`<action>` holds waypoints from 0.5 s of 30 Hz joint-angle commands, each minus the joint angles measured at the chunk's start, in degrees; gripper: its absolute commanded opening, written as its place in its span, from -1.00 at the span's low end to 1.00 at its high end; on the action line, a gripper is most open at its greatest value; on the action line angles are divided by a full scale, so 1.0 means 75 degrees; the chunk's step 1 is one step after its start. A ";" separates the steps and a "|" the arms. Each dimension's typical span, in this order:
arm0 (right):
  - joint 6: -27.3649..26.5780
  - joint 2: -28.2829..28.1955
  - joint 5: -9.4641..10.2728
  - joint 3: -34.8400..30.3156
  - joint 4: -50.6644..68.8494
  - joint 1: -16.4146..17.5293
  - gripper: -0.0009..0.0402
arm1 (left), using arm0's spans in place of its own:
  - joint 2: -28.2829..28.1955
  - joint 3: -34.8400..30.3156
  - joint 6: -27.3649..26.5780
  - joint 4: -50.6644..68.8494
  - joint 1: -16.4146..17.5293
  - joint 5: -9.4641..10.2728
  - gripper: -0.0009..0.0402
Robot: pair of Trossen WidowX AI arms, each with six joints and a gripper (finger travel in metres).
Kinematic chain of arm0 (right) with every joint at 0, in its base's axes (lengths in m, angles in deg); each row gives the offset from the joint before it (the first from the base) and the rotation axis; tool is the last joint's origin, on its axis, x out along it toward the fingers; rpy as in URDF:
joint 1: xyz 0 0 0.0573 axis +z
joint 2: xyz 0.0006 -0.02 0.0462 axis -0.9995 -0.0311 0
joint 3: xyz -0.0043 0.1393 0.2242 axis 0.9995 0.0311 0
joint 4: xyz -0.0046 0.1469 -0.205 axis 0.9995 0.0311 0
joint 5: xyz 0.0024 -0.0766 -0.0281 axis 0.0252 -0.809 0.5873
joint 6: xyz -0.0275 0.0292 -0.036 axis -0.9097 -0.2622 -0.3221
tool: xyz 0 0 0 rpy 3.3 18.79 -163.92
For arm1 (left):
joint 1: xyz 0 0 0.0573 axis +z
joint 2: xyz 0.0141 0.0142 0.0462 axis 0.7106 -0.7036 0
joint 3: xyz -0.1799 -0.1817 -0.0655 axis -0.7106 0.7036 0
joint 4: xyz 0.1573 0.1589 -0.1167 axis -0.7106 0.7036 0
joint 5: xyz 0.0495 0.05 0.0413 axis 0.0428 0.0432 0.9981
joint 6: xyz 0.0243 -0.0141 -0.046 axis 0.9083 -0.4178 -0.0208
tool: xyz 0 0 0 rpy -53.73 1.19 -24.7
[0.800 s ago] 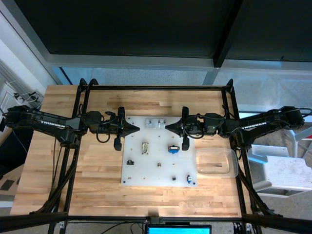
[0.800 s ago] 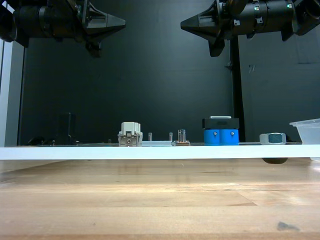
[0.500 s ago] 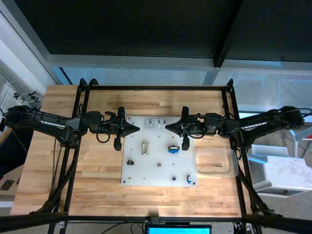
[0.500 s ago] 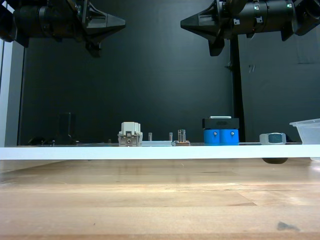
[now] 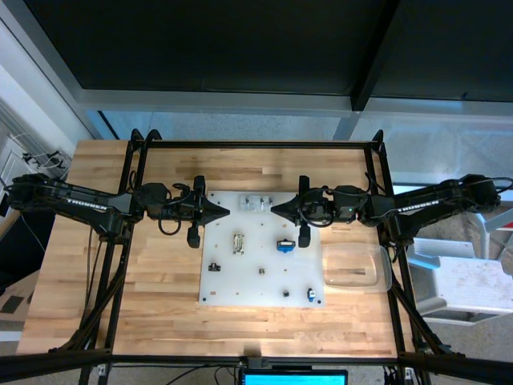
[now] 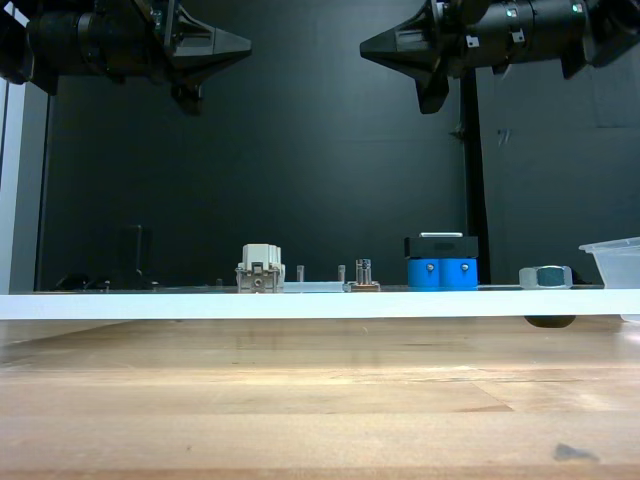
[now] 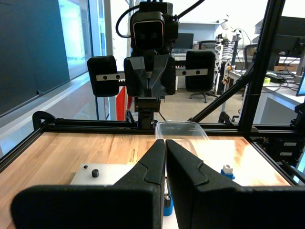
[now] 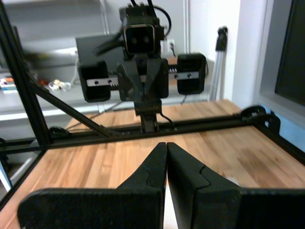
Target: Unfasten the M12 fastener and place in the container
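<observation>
Both arms hang high above the far part of the white board (image 5: pixel 240 282), their tips pointing at each other across a gap. The left gripper (image 5: pixel 227 212) has its jaws closed, the two fingers (image 7: pixel 155 157) pressed together with only a thin seam between them. The right gripper (image 5: pixel 274 208) is likewise closed, its fingers (image 8: pixel 155 162) meeting along a narrow line. Neither holds anything.

The M12 nut (image 6: pixel 545 276) sits on its stud, low against the board near its near right edge. In the high view it is a small dark spot (image 5: pixel 288 293) just beside a small black-and-blue plug (image 5: pixel 310 294). It lies well below both pairs of jaws and nearer the front edge than either tip, closer to the right gripper's side. A blue connector (image 5: pixel 284 245) stands between the nut and the right gripper's tip.

The container (image 5: pixel 357 269) rests on the wooden surface (image 5: pixel 160 305) just beside the board's right edge, apart from the nut.
</observation>
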 commanded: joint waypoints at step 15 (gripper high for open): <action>0.2742 -0.1408 -0.0758 -0.3873 0.7822 0.1311 -0.96 | 0.0000 0.0000 0.0000 -0.0003 0.0003 0.0000 -0.96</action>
